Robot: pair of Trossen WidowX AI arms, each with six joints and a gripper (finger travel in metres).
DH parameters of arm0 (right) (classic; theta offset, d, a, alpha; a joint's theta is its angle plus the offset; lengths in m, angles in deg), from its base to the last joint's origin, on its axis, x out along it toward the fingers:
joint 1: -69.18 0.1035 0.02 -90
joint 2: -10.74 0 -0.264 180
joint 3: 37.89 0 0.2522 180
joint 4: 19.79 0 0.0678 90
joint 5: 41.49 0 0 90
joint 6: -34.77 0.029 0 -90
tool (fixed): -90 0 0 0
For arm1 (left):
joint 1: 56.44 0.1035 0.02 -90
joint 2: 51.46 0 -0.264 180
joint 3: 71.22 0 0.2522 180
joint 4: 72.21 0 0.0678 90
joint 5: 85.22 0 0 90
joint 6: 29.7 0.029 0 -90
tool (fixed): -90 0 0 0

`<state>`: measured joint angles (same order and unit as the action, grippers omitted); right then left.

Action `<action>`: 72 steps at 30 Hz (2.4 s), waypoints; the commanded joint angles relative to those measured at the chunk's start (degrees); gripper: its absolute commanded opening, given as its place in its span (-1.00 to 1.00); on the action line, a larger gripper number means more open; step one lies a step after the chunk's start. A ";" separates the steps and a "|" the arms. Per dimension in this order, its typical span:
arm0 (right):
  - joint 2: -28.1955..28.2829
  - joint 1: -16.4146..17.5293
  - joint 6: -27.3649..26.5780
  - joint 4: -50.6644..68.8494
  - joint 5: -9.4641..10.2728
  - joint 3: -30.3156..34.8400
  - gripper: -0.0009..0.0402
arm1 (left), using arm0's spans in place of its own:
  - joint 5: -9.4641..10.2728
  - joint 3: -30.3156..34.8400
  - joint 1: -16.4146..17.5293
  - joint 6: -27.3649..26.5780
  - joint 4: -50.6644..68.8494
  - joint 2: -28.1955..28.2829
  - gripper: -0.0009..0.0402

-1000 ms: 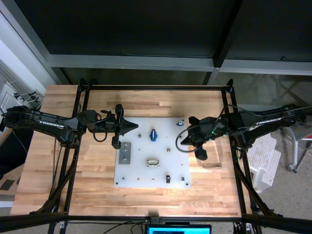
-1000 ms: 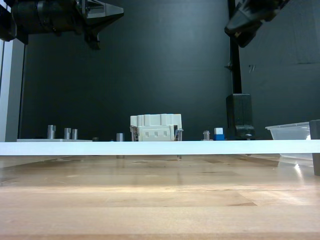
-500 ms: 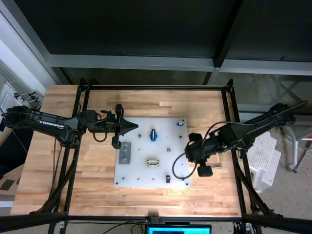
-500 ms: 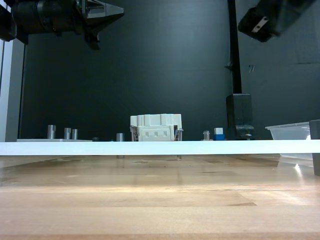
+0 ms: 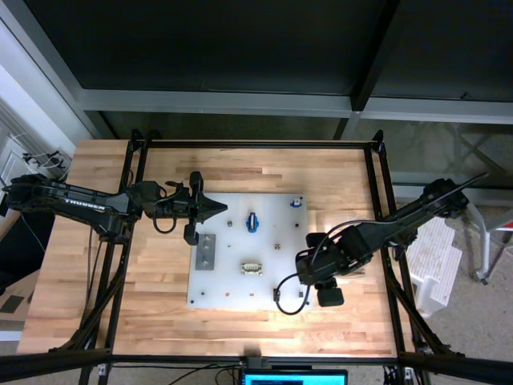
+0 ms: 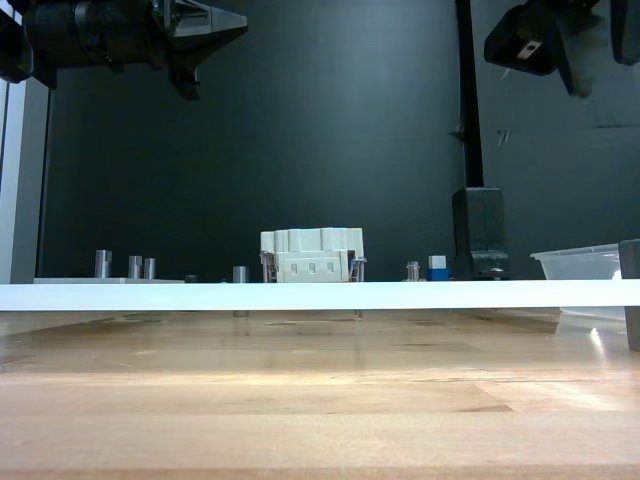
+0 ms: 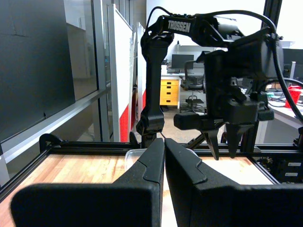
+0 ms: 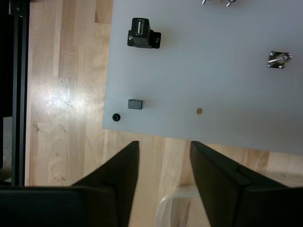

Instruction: Remove the 16mm bar from the taskboard and place in the container

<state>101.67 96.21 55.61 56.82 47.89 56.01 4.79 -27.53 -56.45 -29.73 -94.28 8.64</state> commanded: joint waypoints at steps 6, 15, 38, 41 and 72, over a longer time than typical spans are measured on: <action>3.08 1.66 0.61 -0.17 -1.60 1.44 0.22 | 0.00 0.02 0.02 0.00 -0.02 0.02 -0.96; 5.38 3.10 4.92 -0.55 -2.89 1.44 0.53 | 0.00 0.02 0.00 0.00 0.00 0.02 -0.96; 12.07 3.56 13.33 -5.51 -5.92 1.42 0.49 | 0.00 0.02 0.00 0.00 -0.02 0.00 -0.96; 12.07 3.61 13.31 -5.62 -6.43 1.29 0.36 | 0.00 0.02 0.02 0.02 0.02 0.02 -0.96; 19.12 3.91 13.03 -14.14 -5.42 1.01 -0.72 | 0.00 0.02 0.00 0.00 -0.02 0.02 -0.96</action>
<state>120.86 100.12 68.55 42.72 42.51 57.01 4.79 -27.53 -56.45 -29.73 -94.24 8.64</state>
